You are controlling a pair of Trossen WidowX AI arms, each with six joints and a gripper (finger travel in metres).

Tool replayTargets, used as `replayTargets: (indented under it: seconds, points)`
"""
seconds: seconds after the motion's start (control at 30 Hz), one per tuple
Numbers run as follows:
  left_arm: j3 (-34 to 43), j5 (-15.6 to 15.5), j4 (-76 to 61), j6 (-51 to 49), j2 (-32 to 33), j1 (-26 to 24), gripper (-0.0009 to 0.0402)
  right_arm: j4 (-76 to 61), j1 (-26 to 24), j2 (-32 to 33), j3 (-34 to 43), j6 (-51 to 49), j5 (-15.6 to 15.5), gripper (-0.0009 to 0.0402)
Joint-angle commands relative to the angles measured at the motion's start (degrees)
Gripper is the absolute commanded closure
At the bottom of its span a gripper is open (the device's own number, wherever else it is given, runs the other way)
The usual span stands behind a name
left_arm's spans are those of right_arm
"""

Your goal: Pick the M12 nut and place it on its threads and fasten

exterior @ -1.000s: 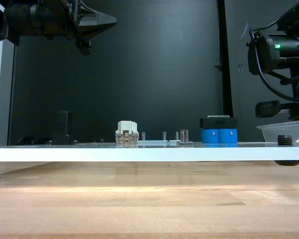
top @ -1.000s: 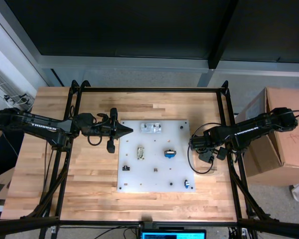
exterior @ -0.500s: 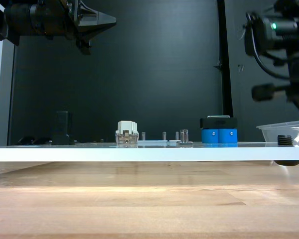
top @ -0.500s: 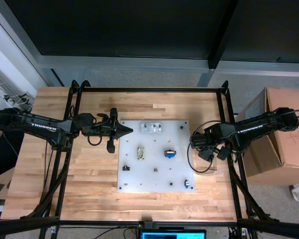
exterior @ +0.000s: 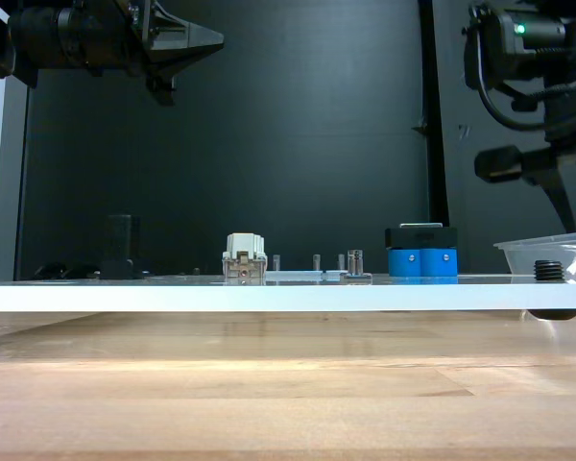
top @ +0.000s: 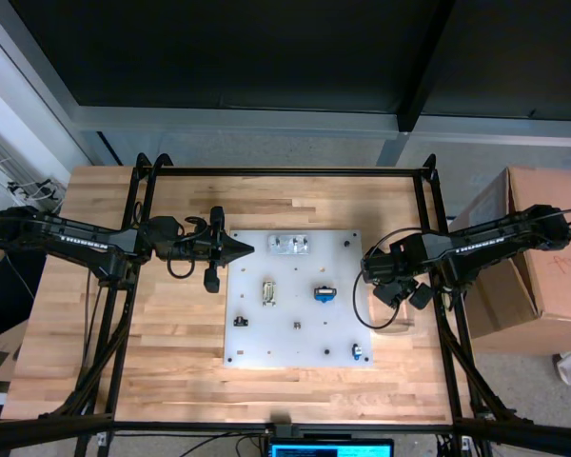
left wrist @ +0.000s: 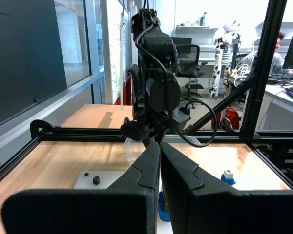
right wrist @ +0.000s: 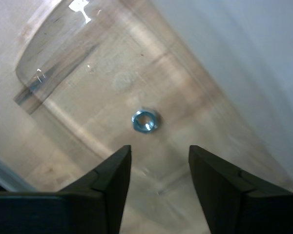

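1. The nut (right wrist: 145, 120) lies flat and free on the floor of the clear tray (right wrist: 63, 63). It is just ahead of the right gripper (right wrist: 158, 150), in line with the gap between its fingers (right wrist: 110, 185), and touches neither.
2. The right gripper points down over the tray, its fingers spread apart and holding nothing.
3. The stud (exterior: 549, 271) stands lower than that gripper on the white board (top: 266, 333), its ribs bare.
4. The left gripper (top: 243, 249) hovers high at the board's far left edge, well apart from the nut. Its fingers are pressed together around nothing.
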Motion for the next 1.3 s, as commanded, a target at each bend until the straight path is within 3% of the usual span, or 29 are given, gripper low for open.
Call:
replayTargets:
  seconds: [0.03, 0.13, 1.3]
  points:
    - [0.0, 0.0, 0.0, 0.0, 0.0, 0.0, 0.0393, 3.8, 0.4, 0.0, -2.9, -0.3, -1.5, 0.0201]
    - [0.0, 0.0, 0.0, 0.0, 0.0, 0.0, 0.0393, 6.9, 0.8, 0.0, -5.2, -0.3, -3.0, 0.0195]
    - [0.0, 0.0, 0.0, 0.0, 0.0, 0.0, 0.0393, 14.6, 1.5, 1.9, -10.8, -5.1, -2.4, 0.0256]
